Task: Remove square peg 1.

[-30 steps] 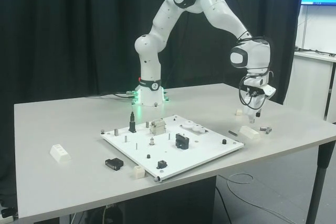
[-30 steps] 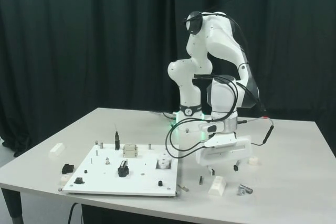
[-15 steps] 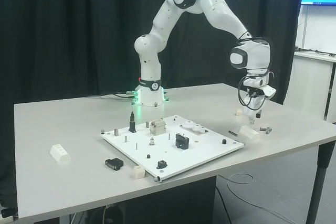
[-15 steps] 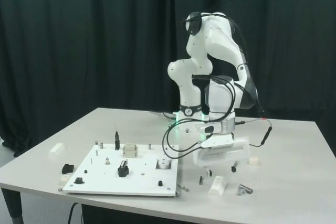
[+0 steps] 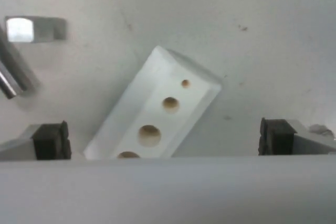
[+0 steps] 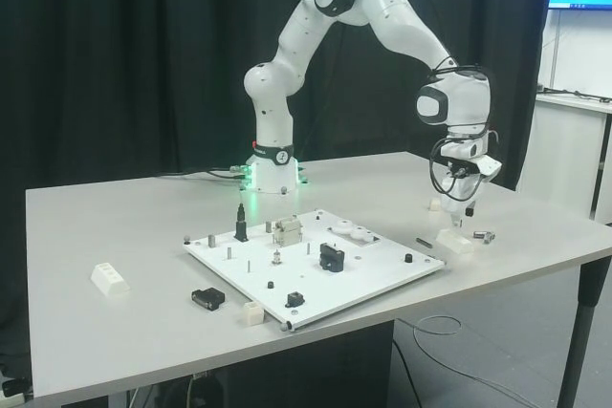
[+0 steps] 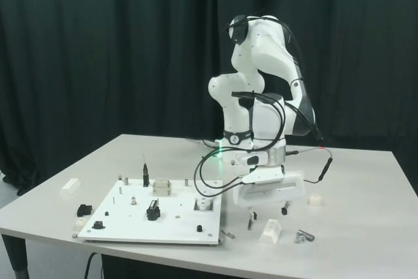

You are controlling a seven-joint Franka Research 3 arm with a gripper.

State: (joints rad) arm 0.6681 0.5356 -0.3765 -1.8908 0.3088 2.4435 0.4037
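Observation:
My gripper [image 6: 461,214] hangs open just above the table, to the right of the white board [image 6: 382,279]. In the wrist view its two black pads [image 5: 50,140] stand wide apart with nothing between them. Directly below lies a white block [image 5: 157,114] with a row of round holes, which also shows in both room views [image 6: 454,241] [image 7: 270,231]. A short grey metal piece with a squared end [image 5: 37,29] lies beside the block [image 6: 484,235] [image 7: 304,236]. I cannot tell which part is square peg 1.
The white board [image 7: 130,227] carries several small black and grey fittings. A small white part [image 6: 435,204] sits behind the gripper, and a dark pin [image 6: 424,243] lies by the board's edge. At the left lie a white block [image 6: 110,278], a black part [image 6: 207,298] and a white cube [image 6: 252,312].
The gripper has shifted a little toward the board, staying low above the holed white block. It stays open, and nothing on the table has moved.

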